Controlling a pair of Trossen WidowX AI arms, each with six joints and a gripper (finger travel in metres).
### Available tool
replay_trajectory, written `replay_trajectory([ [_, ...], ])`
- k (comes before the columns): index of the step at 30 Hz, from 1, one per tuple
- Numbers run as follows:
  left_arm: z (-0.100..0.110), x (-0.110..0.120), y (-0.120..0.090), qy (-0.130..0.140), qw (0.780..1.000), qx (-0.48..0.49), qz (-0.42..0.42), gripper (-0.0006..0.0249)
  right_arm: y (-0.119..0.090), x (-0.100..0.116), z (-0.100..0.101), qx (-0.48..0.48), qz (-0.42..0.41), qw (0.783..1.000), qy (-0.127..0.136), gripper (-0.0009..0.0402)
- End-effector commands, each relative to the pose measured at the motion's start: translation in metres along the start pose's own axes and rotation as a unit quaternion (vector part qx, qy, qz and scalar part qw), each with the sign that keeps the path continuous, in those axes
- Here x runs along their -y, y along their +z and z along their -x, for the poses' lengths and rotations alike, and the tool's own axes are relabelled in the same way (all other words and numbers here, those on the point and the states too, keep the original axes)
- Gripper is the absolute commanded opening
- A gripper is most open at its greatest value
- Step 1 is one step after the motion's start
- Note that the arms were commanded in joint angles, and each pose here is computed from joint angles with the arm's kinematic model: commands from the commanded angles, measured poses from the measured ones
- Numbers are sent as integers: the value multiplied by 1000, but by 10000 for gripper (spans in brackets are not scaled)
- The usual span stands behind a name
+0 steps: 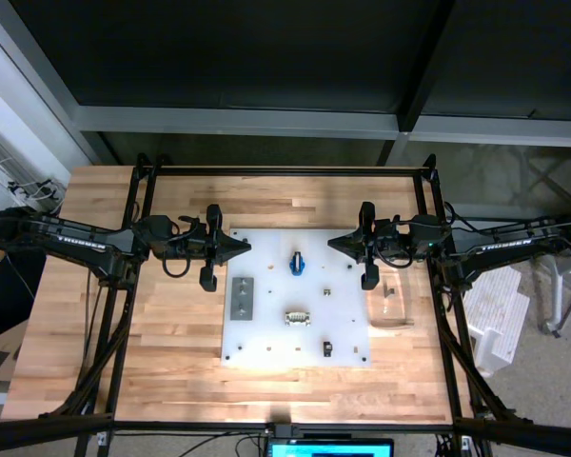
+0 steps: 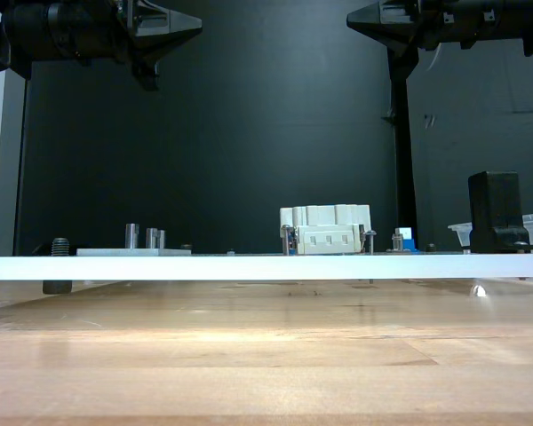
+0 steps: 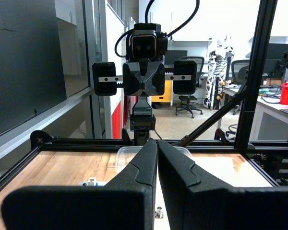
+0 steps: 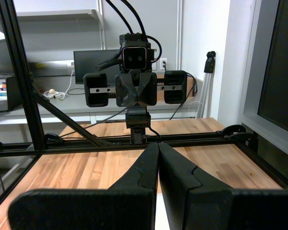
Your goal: Pick the 16mm bar and install on taskboard
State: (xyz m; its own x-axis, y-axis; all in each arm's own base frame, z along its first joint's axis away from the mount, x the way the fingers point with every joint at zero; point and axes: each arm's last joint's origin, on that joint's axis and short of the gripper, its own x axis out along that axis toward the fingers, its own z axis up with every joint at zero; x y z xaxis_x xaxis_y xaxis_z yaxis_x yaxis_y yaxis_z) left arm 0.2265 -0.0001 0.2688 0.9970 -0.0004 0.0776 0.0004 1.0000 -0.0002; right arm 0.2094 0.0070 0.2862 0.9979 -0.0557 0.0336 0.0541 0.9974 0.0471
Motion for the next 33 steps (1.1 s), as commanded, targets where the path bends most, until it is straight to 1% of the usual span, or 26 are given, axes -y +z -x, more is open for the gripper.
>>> replay_trajectory([
  [1, 0, 0, 0, 1, 1000, 0, 0, 0, 0, 0, 0, 0, -1, 1000, 0, 0],
  [12, 0, 0, 0, 1, 1000, 0, 0, 0, 0, 0, 0, -2, 0, 1000, 1, 0],
  [15, 0, 0, 0, 0, 1000, 0, 0, 0, -3, 0, 0, -17, 1, 1000, 1, 0],
  [21, 0, 0, 0, 0, 1000, 0, 0, 0, -5, -1, 1, -94, 7, 996, 0, 0],
  [23, 0, 0, 0, 0, 1000, 0, 0, 0, -5, -3, 1, -122, 12, 992, 7, 0],
  [24, 0, 0, 0, 0, 1000, 0, 0, 0, -5, -3, 2, -138, 13, 990, 13, 0],
  [29, 0, 0, 0, 0, 1000, 0, 0, 0, -7, -4, 5, -208, 20, 978, 13, 0],
  [33, 0, 0, 0, 1, 1000, 0, 0, 0, -10, -6, 11, -266, 28, 963, 17, 0],
])
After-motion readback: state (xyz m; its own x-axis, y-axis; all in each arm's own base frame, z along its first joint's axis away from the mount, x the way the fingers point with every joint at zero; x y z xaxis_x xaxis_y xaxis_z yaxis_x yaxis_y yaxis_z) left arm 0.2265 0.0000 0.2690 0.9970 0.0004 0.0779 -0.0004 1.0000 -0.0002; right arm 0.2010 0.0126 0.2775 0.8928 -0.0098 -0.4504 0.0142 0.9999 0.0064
